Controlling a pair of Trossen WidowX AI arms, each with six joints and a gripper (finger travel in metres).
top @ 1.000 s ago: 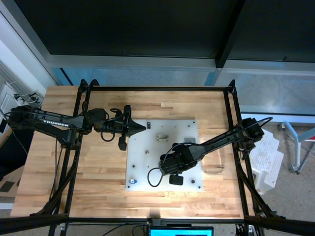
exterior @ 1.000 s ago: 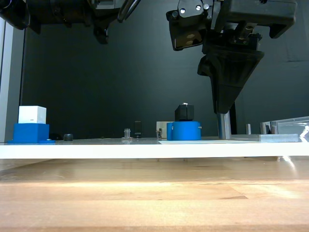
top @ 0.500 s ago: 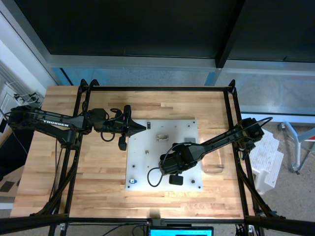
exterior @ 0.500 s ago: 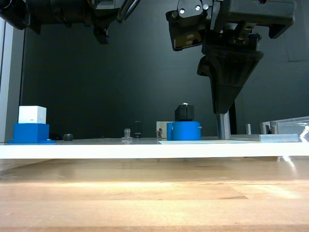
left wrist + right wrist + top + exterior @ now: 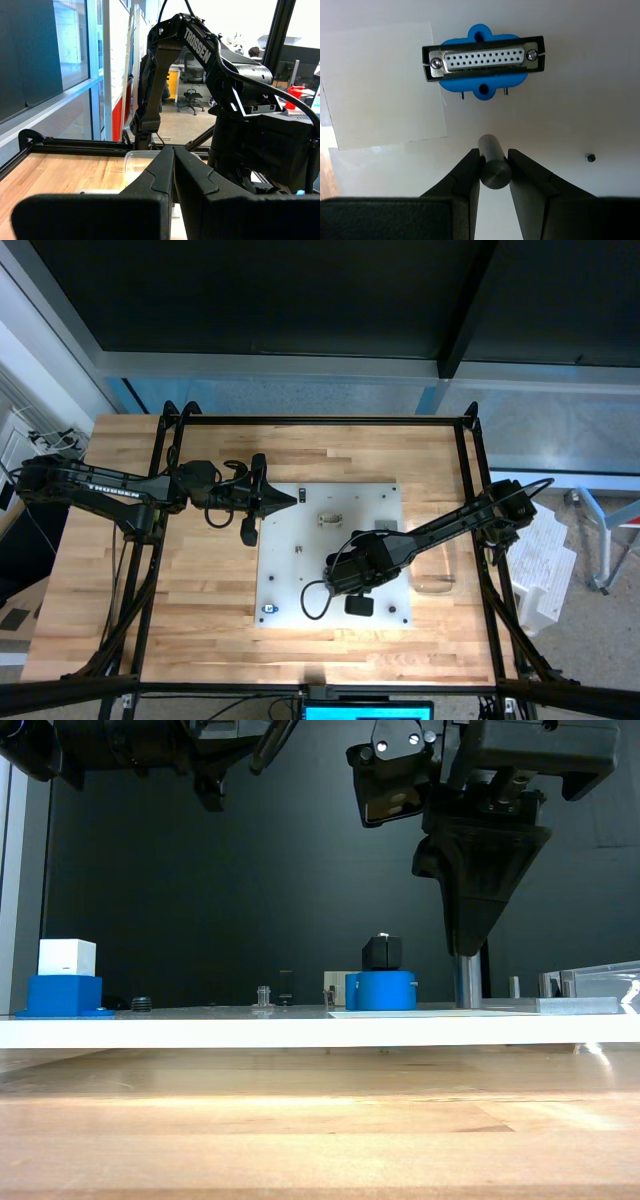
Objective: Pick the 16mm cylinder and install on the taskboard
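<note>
The right claw (image 5: 493,159) holds the 16mm cylinder (image 5: 494,167) upright on the white taskboard (image 5: 300,575).

The claw is open only a little, and its two fingers (image 5: 467,172) squeeze the small silver cylinder from both sides. In the low view the cylinder (image 5: 467,982) hangs straight down from the claw (image 5: 467,948), right of the round blue fitting (image 5: 385,990). Its bottom end reaches the top of the board (image 5: 200,1028); I cannot tell if it sits in a hole. A grey plug on a blue holder (image 5: 482,62) lies just past the cylinder. The left claw (image 5: 290,499) is at the board's upper left edge, above the wooden table (image 5: 200,620). Its fingers (image 5: 155,172) are pressed together and hold nothing.
</note>
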